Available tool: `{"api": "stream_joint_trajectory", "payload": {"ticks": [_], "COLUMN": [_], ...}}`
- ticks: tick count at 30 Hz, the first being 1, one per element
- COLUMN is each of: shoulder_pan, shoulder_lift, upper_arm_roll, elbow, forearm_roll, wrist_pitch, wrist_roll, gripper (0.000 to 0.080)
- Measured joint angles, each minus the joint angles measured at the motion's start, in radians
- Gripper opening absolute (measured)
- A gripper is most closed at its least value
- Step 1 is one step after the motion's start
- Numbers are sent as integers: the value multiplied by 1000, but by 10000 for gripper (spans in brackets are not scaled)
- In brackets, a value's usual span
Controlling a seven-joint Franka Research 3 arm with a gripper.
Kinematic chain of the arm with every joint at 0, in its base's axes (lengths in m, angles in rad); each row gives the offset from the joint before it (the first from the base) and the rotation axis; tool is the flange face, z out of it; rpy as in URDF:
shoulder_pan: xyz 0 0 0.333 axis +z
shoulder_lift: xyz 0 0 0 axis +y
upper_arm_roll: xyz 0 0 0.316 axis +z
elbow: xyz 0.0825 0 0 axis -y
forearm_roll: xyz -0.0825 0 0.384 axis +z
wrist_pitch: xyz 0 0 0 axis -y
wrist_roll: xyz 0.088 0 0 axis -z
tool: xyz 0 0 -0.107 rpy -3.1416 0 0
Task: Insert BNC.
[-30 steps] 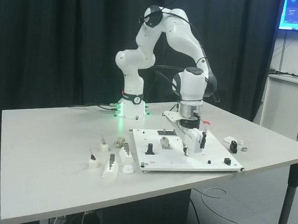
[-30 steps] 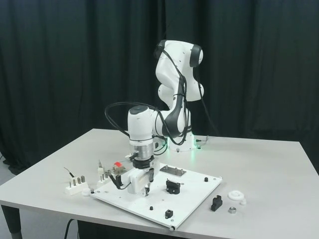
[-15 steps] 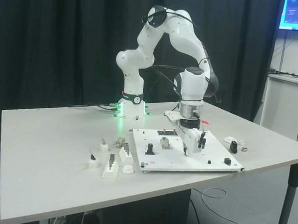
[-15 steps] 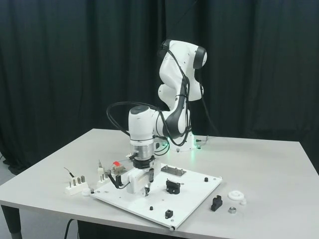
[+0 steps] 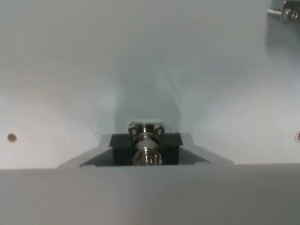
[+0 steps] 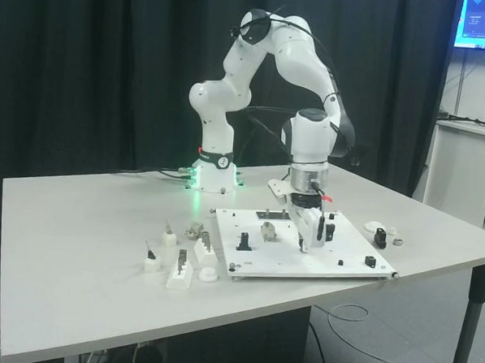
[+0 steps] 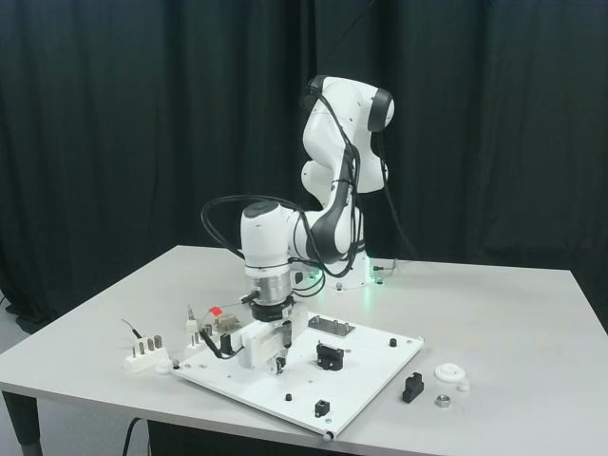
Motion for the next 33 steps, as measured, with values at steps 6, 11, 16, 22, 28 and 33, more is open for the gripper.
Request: {"api": "stream_joint_trajectory", "payload": {"ticks": [6, 11, 16, 22, 28, 33], "shoulder_pan": [5, 12, 15, 15, 16, 19], "shoulder_lift": [1, 3, 6, 18, 20, 20], "upper_arm_roll": [-6, -13, -16, -21, -31, -50], "elbow": [0, 0, 0, 2, 5, 17], "forearm_roll": [11, 13, 14, 14, 14, 11], "wrist_pitch": [-1, -1, 1, 17, 25, 23], "wrist_roll": [6, 6, 6, -8, -11, -18], "gripper": [121, 121, 142, 455, 455, 779]}}
